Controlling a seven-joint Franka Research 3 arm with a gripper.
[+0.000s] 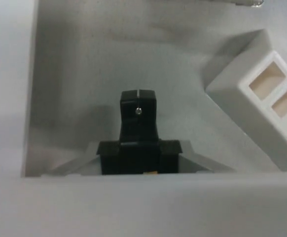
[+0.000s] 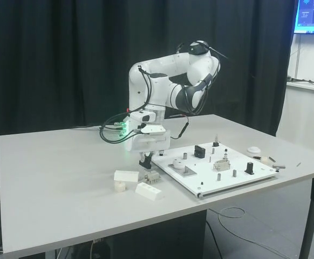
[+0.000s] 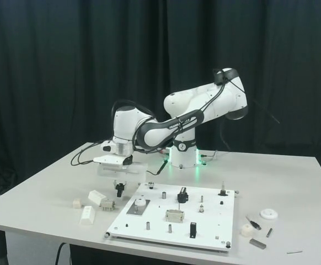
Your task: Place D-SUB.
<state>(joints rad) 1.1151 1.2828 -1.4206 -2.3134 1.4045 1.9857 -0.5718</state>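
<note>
Jaws: shut, black fingertips pressed together, nothing seen held between them.
Jaw pose: pointing down, low over the grey tabletop, just off the near left corner of the board.
Closest neighbour: white block with rectangular pockets, beside the fingertips in the wrist view, apart from them.
Task's thing: small grey D-SUB connector, lying on the tabletop near the jaws, outside the board, not gripped.
Look of it: short, squat, grey body with a paler face; finer detail too small to tell.
Around it: white house-shaped block on one side, long white block just in front, both close by.
Board: flat white square plate, lying on the tabletop, beside the connector.
On the board: grey metal frame near the middle, white round puck, black upright pieces, several small grey pegs.
In the way: the puck and pegs standing between the jaws' side of the board and the metal frame.
Beyond the board: white disc and a few small loose parts on the tabletop.
Arm: white Franka arm, reaching forward and down, green light at its base.
</note>
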